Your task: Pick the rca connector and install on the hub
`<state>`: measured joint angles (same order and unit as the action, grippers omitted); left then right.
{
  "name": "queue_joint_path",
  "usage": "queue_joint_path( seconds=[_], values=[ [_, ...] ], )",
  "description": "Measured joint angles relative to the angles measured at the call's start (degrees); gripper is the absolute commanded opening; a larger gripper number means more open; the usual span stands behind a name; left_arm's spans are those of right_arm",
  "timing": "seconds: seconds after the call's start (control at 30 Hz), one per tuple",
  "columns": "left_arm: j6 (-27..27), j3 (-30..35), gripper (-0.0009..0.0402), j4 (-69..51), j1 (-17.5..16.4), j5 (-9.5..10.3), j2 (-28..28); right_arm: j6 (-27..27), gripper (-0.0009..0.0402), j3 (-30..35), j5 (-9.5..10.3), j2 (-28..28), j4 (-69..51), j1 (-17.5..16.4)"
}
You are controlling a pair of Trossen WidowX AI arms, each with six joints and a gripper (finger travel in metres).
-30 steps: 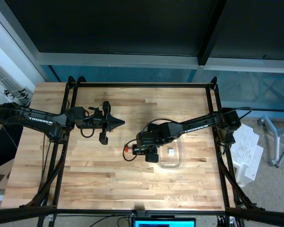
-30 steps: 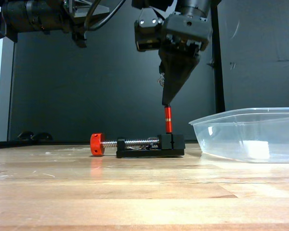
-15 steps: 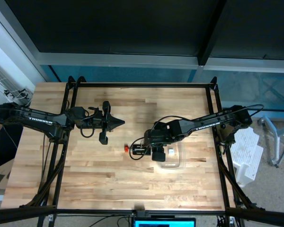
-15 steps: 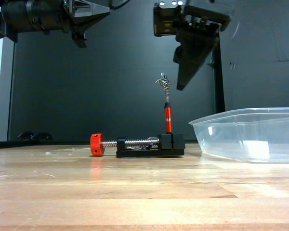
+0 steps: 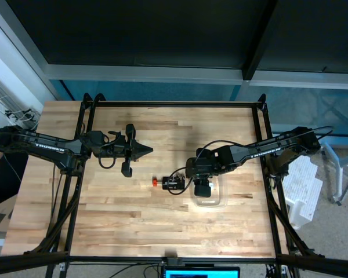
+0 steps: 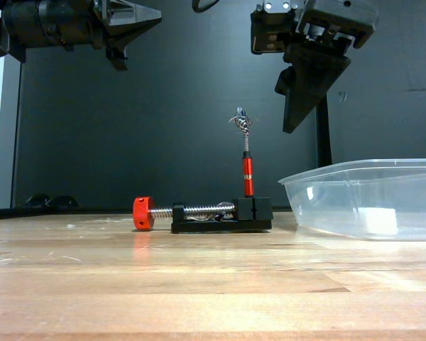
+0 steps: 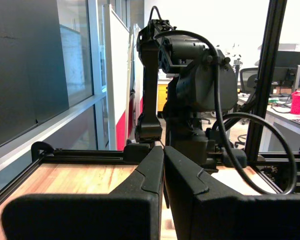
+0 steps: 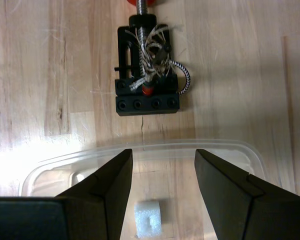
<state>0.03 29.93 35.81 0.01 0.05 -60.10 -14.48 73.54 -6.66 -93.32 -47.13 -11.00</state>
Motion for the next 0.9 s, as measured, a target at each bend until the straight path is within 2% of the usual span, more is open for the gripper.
queue_joint_path(
  seconds=[0.3, 0.37, 0.43, 0.7, 0.8, 0.9],
  values=[
    [-0.02, 0.02, 0.0000, 0.00, 0.00, 0.00, 0.00, 0.33, 0.0132, -0.04, 0.17, 0.79, 0.63, 0.00],
    [0.00, 0.02, 0.0000, 0.00, 0.00, 0.02, 0.00, 1.05, 0.0119, -0.17, -0.33, 1.73, 1.62, 0.13],
    [-0.02, 0.00, 0.0000, 0.00, 0.00, 0.02, 0.00, 2.43, 0.0100, -0.70, -1.51, 3.30, 3.37, 0.42],
    [0.00, 0.00, 0.0000, 0.00, 0.00, 0.02, 0.00, 7.10, -0.0005, -5.03, -2.14, 11.96, 12.87, 1.70],
    [-0.02, 0.00, 0.0000, 0.00, 0.00, 0.00, 0.00, 9.33, 0.0008, -7.34, -2.64, 15.32, 17.00, 2.19],
    [-0.02, 0.00, 0.0000, -0.04, 0.00, 0.02, 0.00, 10.14, 0.0004, -10.45, -2.62, 18.84, 22.49, 3.13]
  ],
)
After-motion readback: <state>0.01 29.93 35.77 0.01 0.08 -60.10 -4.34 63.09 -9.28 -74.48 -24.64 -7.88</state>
